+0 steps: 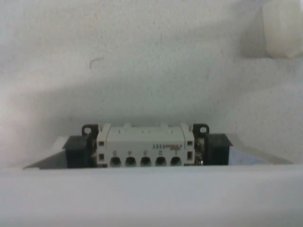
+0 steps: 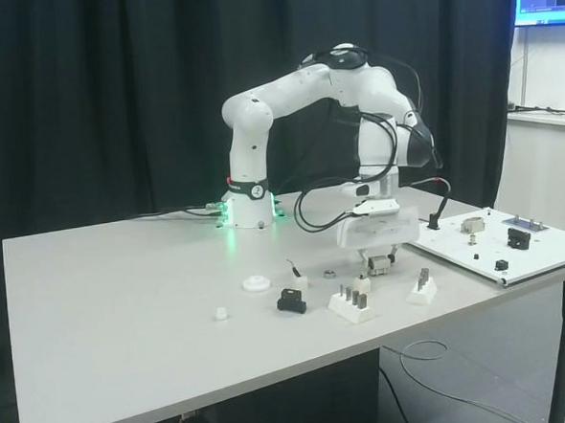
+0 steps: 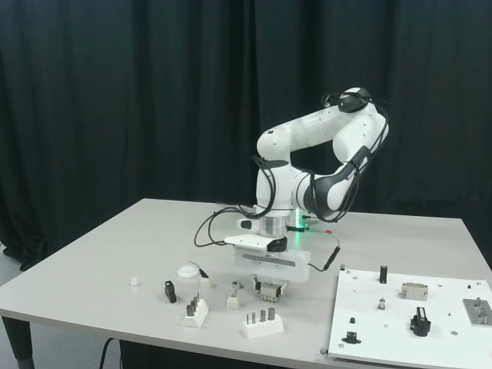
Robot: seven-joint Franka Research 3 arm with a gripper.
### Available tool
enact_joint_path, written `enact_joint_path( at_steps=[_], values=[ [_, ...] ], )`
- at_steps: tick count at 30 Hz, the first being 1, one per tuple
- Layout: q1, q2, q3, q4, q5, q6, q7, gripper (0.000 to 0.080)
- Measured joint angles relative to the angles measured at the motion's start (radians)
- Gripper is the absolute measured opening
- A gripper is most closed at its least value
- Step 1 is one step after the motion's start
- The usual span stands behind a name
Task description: Place waterproof.
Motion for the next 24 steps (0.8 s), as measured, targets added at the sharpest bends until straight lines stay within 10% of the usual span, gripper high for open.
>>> enact_joint_path(
  at_steps=[24],
  values=[
    [0.0, 0.0, -0.022, 0.006, 0.0, -0.01, 0.004, 0.0512]
  ],
)
